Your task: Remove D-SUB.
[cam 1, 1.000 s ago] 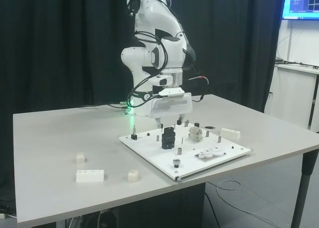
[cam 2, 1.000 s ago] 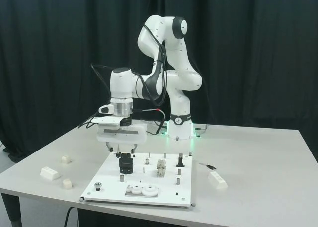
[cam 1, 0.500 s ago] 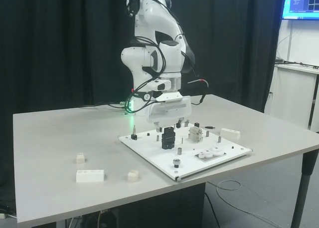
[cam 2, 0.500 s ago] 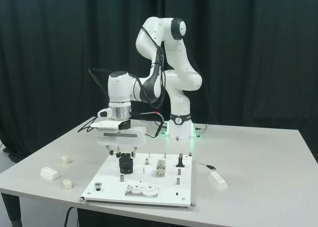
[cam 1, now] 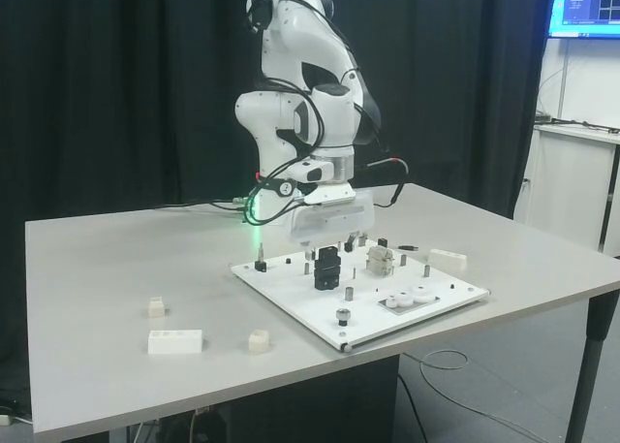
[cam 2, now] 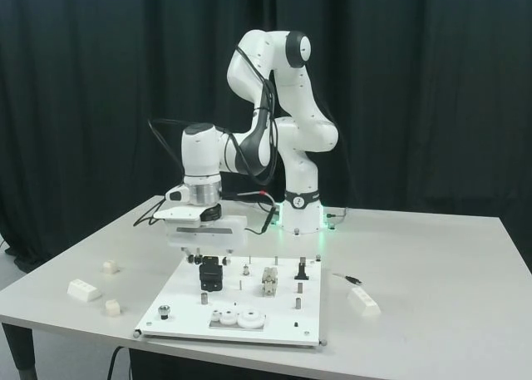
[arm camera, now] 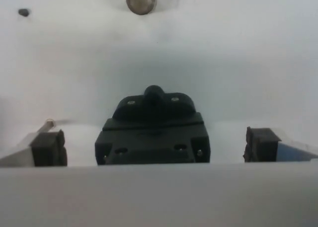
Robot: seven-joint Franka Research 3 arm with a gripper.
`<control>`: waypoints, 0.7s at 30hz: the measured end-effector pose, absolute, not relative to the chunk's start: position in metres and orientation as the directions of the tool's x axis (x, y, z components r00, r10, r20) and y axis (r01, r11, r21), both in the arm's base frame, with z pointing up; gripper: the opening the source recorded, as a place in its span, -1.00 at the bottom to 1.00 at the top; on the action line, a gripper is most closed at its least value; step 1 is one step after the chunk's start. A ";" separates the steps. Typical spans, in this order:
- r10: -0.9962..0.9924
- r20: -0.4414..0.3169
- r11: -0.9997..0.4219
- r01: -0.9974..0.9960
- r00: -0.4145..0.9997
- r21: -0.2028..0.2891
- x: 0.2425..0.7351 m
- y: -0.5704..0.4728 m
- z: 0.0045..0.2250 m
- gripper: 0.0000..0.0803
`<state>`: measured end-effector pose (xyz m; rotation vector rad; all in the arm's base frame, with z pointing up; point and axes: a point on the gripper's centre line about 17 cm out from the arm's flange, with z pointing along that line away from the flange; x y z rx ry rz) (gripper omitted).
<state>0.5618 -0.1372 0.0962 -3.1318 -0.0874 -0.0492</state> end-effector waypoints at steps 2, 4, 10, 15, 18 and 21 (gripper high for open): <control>0.054 0.027 -0.998 0.054 0.998 -0.009 0.561 -0.136 0.095 0.99; 0.051 0.019 -0.999 0.051 0.999 -0.012 0.559 -0.136 0.093 0.99; 0.049 0.000 -0.999 0.049 0.999 -0.018 0.553 -0.134 0.088 0.99; 0.048 -0.013 -0.999 0.047 0.999 -0.022 0.550 -0.133 0.086 0.99; 0.045 -0.016 -0.999 0.045 0.999 -0.023 0.549 -0.133 0.085 0.99; 0.040 -0.020 -0.999 0.039 0.999 -0.023 0.548 -0.132 0.085 0.99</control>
